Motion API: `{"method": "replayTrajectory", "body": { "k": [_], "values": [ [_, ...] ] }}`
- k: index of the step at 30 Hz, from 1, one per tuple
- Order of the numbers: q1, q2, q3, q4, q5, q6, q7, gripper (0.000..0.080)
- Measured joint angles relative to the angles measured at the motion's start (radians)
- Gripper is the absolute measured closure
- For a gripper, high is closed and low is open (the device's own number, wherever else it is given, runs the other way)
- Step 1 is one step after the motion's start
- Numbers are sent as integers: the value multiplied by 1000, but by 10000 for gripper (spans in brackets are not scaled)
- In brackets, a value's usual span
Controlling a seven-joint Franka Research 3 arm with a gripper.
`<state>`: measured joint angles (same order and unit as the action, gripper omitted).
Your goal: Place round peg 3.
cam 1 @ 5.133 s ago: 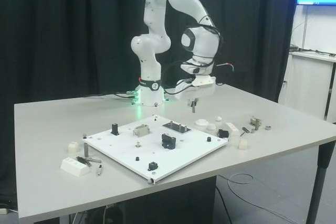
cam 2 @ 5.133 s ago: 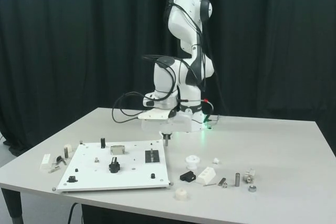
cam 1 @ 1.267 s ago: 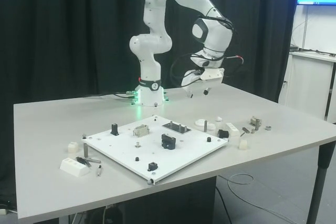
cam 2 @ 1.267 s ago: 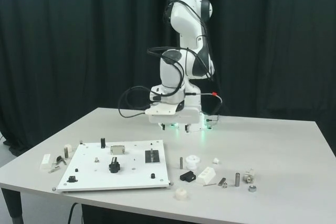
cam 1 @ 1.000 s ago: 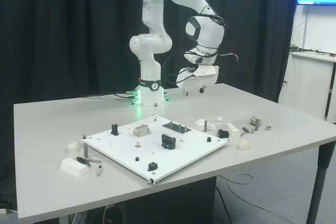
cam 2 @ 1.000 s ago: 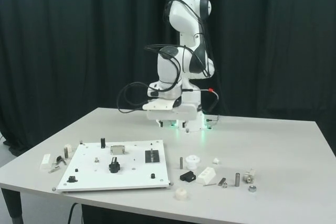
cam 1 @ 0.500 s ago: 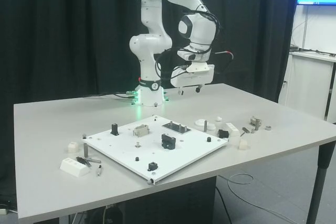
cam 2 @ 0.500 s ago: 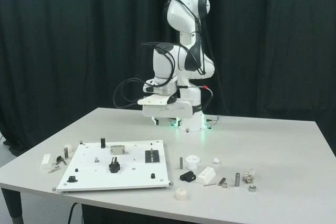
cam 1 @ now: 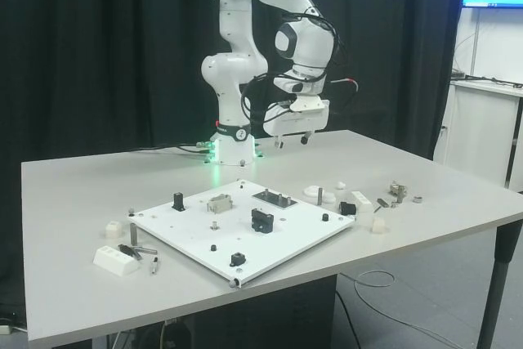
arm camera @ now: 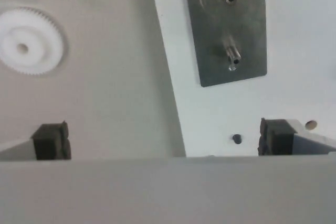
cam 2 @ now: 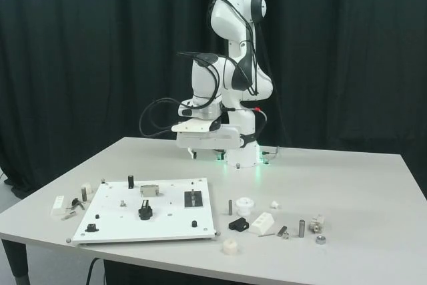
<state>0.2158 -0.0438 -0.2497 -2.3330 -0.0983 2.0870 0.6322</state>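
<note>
A small grey round peg (cam 1: 320, 195) (cam 2: 230, 206) stands upright on the table, between the white board's (cam 1: 245, 230) (cam 2: 167, 221) edge and a white gear (cam 1: 312, 191) (cam 2: 245, 204) (arm camera: 29, 48). My gripper (cam 1: 291, 141) (cam 2: 205, 155) (arm camera: 163, 139) hangs open and empty high above the table, over the board's edge near the robot base. In the wrist view its black fingertips (arm camera: 51, 141) are wide apart; the peg is out of that view. Below lies a grey plate (arm camera: 227, 24) (cam 1: 274, 199) (cam 2: 192, 198) with two thin pins.
The board carries several black and grey fixtures, such as a black block (cam 1: 261, 221) (cam 2: 145, 212). White blocks and small pins (cam 1: 122, 255) (cam 2: 70, 206) lie beside its far side. More small parts (cam 1: 384, 198) (cam 2: 293, 226) are scattered past the gear.
Earlier the gripper held the peg low beside the board; now the peg stands alone on the table. Over the last second the open gripper has swung back over the board's edge.
</note>
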Motion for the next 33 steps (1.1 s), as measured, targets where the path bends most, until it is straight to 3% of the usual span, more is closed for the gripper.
{"method": "replayTrajectory", "body": {
  "k": [33],
  "values": [
    [0, 0, -12, 0, 0, 3, 39, 3]
  ]
}}
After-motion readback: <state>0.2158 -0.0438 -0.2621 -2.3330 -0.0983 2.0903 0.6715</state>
